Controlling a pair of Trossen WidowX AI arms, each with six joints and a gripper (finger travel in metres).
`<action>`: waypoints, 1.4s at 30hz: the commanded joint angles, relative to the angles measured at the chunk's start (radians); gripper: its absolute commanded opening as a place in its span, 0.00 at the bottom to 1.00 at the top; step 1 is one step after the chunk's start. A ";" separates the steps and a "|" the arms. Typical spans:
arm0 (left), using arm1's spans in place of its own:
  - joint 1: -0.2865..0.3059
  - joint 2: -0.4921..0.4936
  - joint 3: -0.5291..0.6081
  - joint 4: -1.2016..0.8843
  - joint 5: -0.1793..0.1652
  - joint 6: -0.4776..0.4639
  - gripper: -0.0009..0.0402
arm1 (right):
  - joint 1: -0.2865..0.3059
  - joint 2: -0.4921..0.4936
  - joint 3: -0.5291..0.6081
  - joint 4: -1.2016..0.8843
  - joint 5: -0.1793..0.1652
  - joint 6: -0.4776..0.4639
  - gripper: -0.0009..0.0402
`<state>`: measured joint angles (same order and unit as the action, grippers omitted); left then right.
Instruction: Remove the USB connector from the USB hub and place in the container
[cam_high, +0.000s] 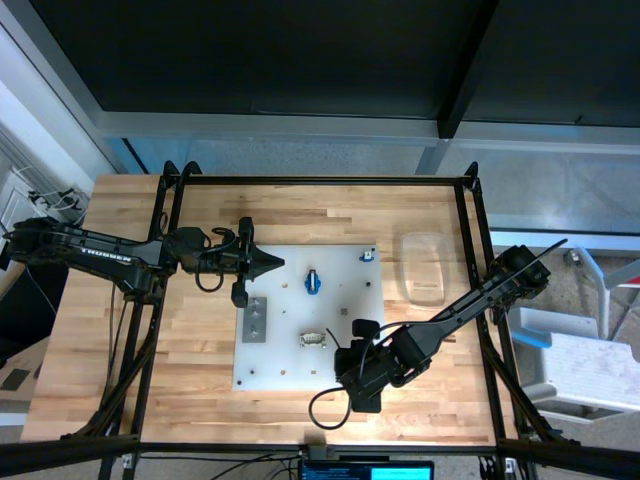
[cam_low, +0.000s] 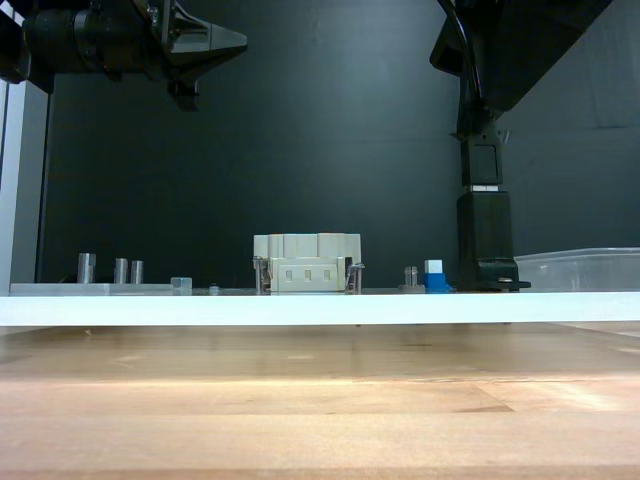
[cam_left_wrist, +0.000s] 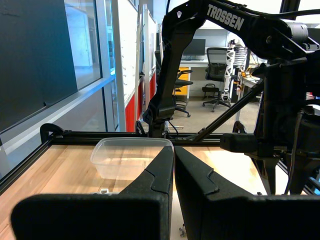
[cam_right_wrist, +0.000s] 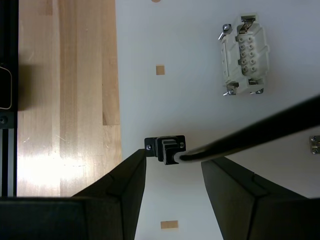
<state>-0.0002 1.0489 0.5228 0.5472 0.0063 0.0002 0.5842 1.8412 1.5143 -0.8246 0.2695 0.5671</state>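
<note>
The USB connector (cam_right_wrist: 250, 132) is not out yet: its plug end sits in the USB hub (cam_right_wrist: 164, 145) by the board's (cam_high: 270, 370) right edge. My right pincer (cam_right_wrist: 173, 159) hangs above it, fingers spread to either side, gripping nothing. I judge that the pull and the carry are both left to do. Farther off, the container (cam_high: 425, 268) looks empty, and my left pincer (cam_high: 265, 262) hovers, pinched closed on nothing.

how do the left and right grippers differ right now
The left gripper has its fingers shut; the right gripper has them open. The left gripper lies level, pointing toward the container; the right gripper points straight down. The left gripper is over the far-left corner of the white board; the right gripper is above the USB hub. Both are raised off the board and hold nothing.
</note>
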 joint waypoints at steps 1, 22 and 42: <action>0.000 0.000 0.000 0.000 0.000 0.000 0.02 | -0.002 0.001 -0.003 0.000 0.000 0.001 0.37; 0.000 0.000 0.000 0.000 0.000 0.000 0.02 | -0.006 0.018 -0.014 0.023 0.001 -0.003 0.25; 0.000 0.000 0.000 0.000 0.000 0.000 0.02 | -0.013 0.018 -0.013 0.026 0.000 -0.059 0.02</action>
<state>-0.0002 1.0489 0.5224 0.5472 0.0063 0.0002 0.5724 1.8591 1.4998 -0.7975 0.2680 0.5140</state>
